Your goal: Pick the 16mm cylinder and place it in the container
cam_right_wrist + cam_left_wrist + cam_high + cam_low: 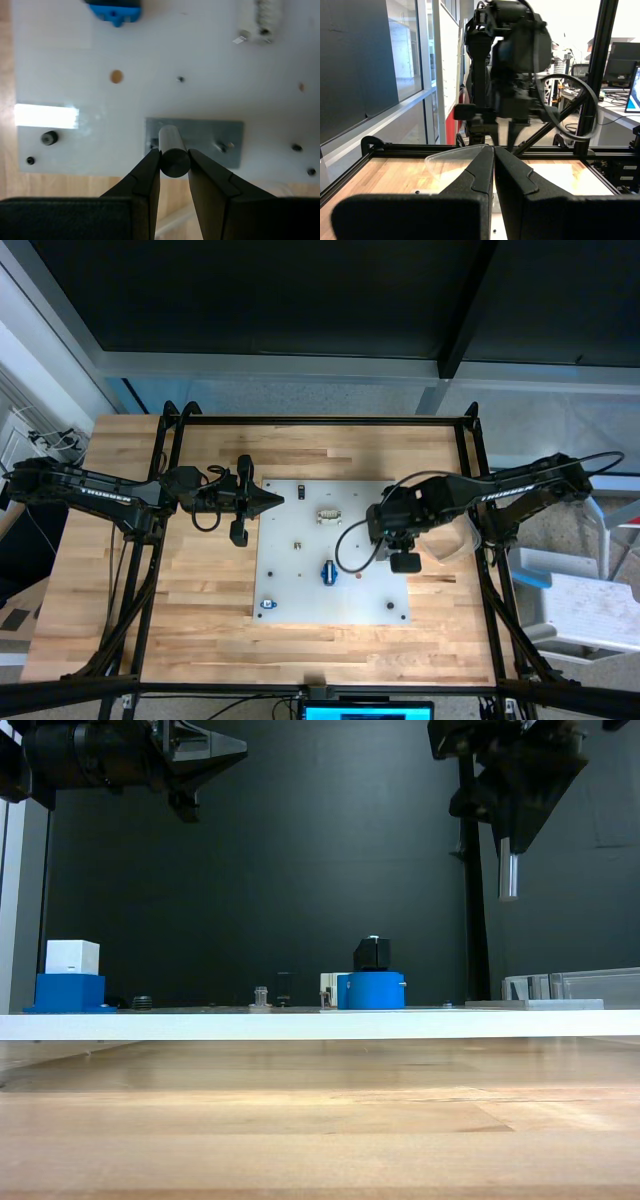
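Observation:
My right gripper (pixel 174 153) is shut on the 16mm cylinder (pixel 173 148), a short grey metal rod held upright. It hangs above a grey metal plate (pixel 210 134) near the white board's (pixel 300 580) right edge. From table height the cylinder (pixel 509 870) points down from the right gripper (pixel 510 830), well clear of the board. The container (pixel 457 540), a see-through whitish tub, sits on the wood just right of that gripper (pixel 398 538). My left gripper (pixel 272 500) hovers shut and empty over the board's left edge, and its camera shows the container (pixel 451 161) beyond its fingertips.
A blue holder with a black insert (pixel 328 572) stands mid-board. A blue block topped by a white cube (pixel 70 975) sits at the board's near left corner, and a white connector (pixel 328 515) lies further back. Black frame rails (pixel 320 421) border the table.

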Motion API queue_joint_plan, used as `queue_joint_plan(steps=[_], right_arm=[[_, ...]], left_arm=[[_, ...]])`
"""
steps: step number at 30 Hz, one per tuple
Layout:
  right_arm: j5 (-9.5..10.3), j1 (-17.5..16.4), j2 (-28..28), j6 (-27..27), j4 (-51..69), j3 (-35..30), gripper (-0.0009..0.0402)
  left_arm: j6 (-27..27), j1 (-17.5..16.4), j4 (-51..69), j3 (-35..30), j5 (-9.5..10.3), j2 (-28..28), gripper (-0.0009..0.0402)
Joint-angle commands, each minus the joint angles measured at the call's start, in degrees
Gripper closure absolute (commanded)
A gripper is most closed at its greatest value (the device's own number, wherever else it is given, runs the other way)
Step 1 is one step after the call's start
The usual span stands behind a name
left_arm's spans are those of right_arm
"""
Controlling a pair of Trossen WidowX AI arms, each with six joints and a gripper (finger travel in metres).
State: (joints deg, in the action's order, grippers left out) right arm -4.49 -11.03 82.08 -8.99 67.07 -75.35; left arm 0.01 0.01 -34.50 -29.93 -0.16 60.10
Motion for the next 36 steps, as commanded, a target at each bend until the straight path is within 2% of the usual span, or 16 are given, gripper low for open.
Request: queue_joint_plan(steps=[1,13,22,28,33,36], right_arm=[[-0.02,2.32,-2.03,-0.83,0.04,2.67,0.0358],[0.02,8.92,-11.72,-4.26,0.04,14.78,0.0358],[0.0,12.63,-17.22,-7.8,2.34,19.93,0.0358],[0.28,14.82,-18.88,-9.09,4.13,23.06,0.0358],[4.33,16.04,-18.99,-9.79,4.26,25.24,0.0358],[5.6,16.55,-18.97,-9.84,3.41,26.58,0.0358]], left_arm=[[0.0,0.0,0.0,-0.02,-0.02,0.0,0.0393],[-0.02,0.0,-0.02,-0.02,-0.02,0.0,0.0393],[0.0,0.0,-0.02,-0.02,-0.02,0.0,0.0393],[0.0,-0.02,0.0,-0.02,-0.02,0.0,0.0393],[0.0,0.0,0.0,-0.02,-0.02,0.0,0.0393],[0.0,0.0,0.0,-0.02,-0.02,0.0,0.0393]])
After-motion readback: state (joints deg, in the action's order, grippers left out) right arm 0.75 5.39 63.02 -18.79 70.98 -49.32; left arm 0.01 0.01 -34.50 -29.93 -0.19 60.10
